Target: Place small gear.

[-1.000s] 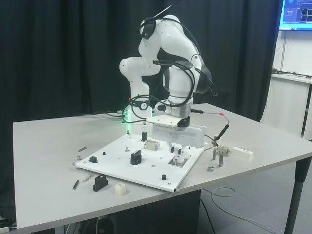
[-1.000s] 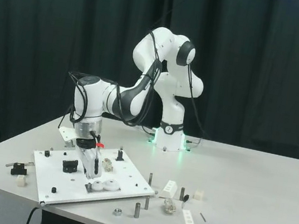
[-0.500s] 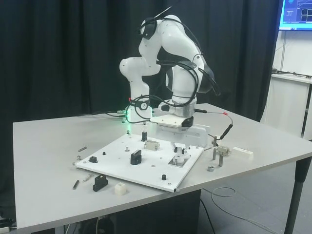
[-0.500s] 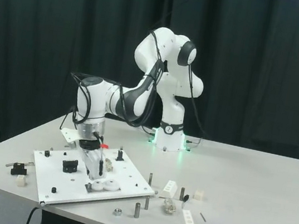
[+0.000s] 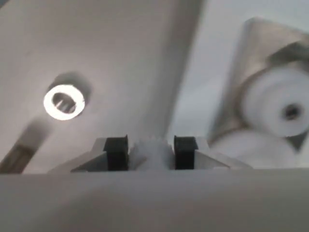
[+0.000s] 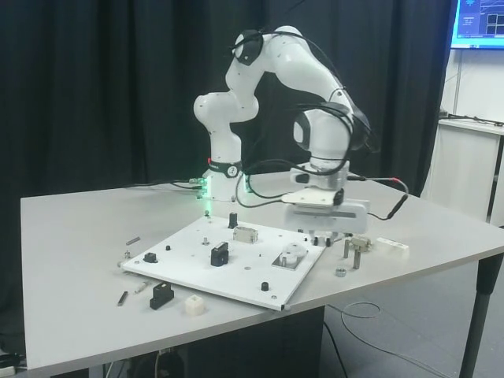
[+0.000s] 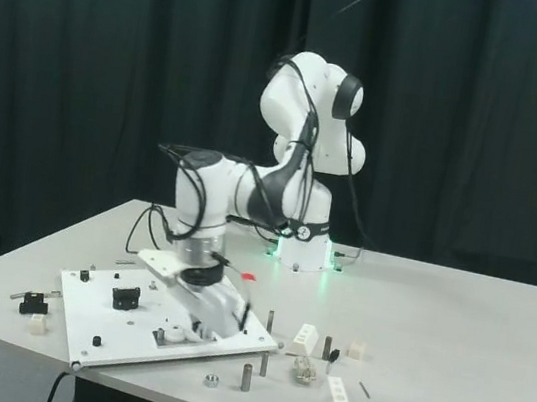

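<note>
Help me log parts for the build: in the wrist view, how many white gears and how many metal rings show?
White gears: 3 (small gear in the gripper; gear with a hole and second gear on the metal plate)
Metal ring: 1
Total: 4

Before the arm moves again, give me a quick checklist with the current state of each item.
1. Small gear sits between the gripper fingers: ok.
2. Gear plate in the wrist view, two white gears already on it: ok.
3. Gripper above the white board's edge, beside the gear plate: ok.
4. Free peg for the small gear visible: cannot tell.
5. Loose nut lies apart from the gear plate: ok.
</note>
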